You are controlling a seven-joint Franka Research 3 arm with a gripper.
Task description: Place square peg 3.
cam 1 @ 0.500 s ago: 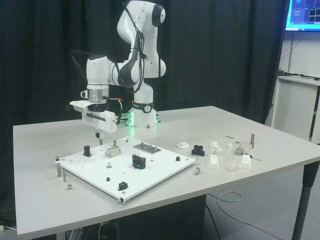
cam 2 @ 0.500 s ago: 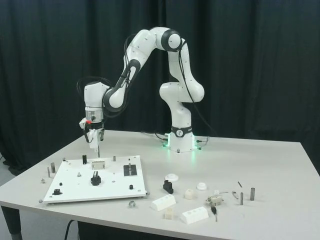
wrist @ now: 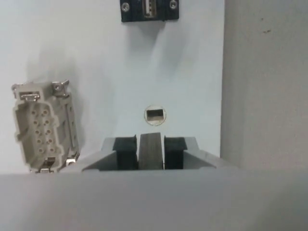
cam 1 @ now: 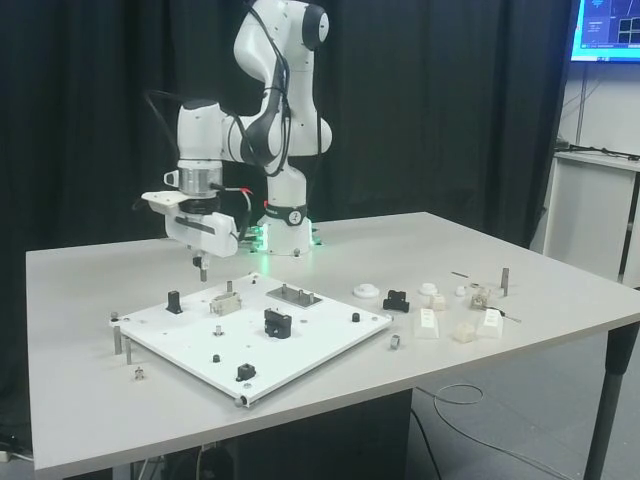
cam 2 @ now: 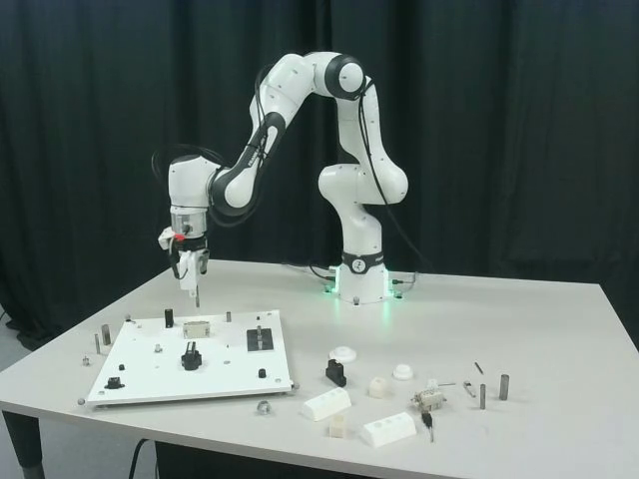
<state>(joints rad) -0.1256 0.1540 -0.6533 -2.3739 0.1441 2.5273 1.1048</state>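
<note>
My gripper [cam 1: 203, 262] hangs above the far left part of the white board [cam 1: 310, 338], shut on a grey square peg [wrist: 151, 151] that points straight down. In the wrist view the peg sits between the two black pads [wrist: 125, 150], and a square hole [wrist: 155, 114] in the board lies just ahead of its tip. The second room view shows the peg [cam 2: 196, 294] held clear above the board [cam 2: 225, 374], not touching it.
A grey multi-pin connector [wrist: 43, 127] and a black socket [wrist: 149, 9] sit on the board near the hole. Black fixtures [cam 1: 276, 323] stand further along. Loose white blocks [cam 1: 428, 323], a black part [cam 1: 396, 299] and upright pegs [cam 1: 503, 281] lie on the table to the right.
The gripper has risen a little with the peg still held, and the arm's wrist stands higher over the board's far left corner.
</note>
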